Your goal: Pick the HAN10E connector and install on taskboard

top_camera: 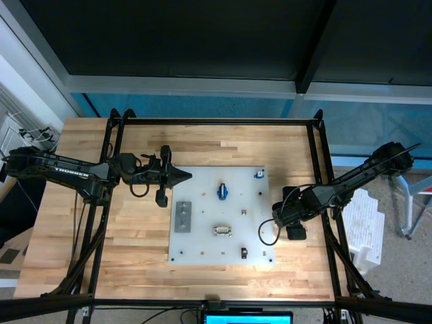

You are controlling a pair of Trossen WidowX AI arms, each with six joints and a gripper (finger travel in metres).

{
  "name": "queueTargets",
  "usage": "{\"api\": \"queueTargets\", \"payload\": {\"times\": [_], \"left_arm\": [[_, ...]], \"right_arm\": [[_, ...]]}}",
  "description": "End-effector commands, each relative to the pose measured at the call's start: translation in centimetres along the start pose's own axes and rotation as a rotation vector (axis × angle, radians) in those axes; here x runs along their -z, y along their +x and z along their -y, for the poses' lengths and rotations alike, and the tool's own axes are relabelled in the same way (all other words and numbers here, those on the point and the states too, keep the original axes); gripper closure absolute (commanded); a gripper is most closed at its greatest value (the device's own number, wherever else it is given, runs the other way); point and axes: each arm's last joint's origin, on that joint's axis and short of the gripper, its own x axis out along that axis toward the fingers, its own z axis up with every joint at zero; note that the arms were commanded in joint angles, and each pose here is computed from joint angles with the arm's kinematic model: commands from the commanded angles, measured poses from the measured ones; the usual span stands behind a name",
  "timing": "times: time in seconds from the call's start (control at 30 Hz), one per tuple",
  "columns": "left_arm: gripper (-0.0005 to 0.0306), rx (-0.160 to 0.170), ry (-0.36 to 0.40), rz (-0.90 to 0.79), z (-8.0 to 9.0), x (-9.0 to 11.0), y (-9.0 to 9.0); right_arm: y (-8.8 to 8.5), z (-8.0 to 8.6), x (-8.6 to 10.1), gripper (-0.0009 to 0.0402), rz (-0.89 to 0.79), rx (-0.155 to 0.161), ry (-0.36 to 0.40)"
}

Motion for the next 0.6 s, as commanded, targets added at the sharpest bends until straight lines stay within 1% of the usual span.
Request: {"api": "queueTargets", "payload": {"times": [0.03,0.27,0.6], "left_arm": [[0.03,0.0,0.0,0.0,0.0,-0.01,0.01],[0.03,0.0,0.0,0.0,0.0,-0.01,0.01],[0.03,0.0,0.0,0.0,0.0,-0.01,0.01]], "right_arm": [[0.35,-0.04,-0.05,0.0089,0.006,-0.008,0.002],[1.18,-0.02,0.06,0.0093,-0.001,-0.011,0.002],[1.31,0.05,0.19,0.0139,-0.004,-0.007,0.003]]}}
